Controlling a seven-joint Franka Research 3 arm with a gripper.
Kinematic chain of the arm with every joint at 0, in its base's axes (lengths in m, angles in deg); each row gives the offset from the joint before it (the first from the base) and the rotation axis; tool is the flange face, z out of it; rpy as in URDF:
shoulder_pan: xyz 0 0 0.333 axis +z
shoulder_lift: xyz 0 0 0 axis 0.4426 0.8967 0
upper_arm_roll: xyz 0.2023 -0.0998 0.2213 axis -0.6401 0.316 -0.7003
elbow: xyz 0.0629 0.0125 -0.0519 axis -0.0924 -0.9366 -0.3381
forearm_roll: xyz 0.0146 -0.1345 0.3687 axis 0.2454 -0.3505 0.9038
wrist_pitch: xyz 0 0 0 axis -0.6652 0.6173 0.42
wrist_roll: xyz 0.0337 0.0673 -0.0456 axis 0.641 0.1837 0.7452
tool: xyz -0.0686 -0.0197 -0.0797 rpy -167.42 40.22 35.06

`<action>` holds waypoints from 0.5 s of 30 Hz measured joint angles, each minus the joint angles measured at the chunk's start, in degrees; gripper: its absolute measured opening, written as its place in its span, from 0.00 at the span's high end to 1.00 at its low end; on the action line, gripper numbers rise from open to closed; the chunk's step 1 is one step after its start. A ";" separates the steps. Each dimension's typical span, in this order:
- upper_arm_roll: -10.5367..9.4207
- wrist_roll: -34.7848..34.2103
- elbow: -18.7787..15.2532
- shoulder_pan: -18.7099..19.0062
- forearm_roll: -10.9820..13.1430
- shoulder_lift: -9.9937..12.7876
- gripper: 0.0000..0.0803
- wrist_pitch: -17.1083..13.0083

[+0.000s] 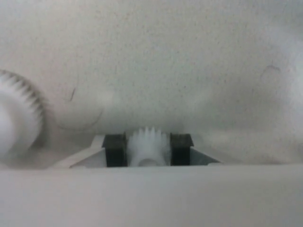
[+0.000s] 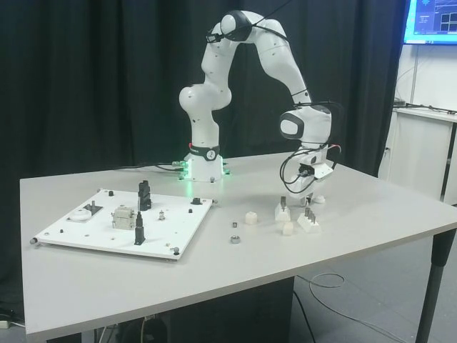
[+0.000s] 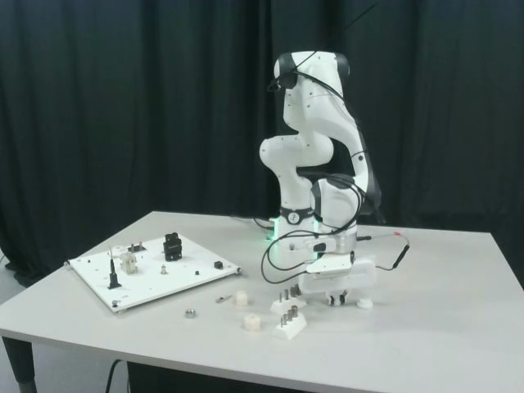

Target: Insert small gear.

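The hand (image 1: pixel 149 150) is closed on the small gear (image 1: pixel 149 145): both black fingertips (image 1: pixel 114 150) press its toothed rim from opposite sides, low centre in the wrist view. In the second room view the hand (image 3: pixel 336 298) sits low over the grey bench (image 3: pixel 442 327), right of centre. A larger white gear (image 1: pixel 16 118) lies at the wrist view's left edge, apart from the fingers. White fixture blocks (image 3: pixel 288 315) stand just left of the hand. The white assembly board (image 2: pixel 125 221) lies well apart, at lower left. The gear's bore faces the camera; its axis orientation cannot be determined further.
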 joint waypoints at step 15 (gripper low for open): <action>0.00 0.00 0.93 -0.13 0.00 -1.51 0.76 2.38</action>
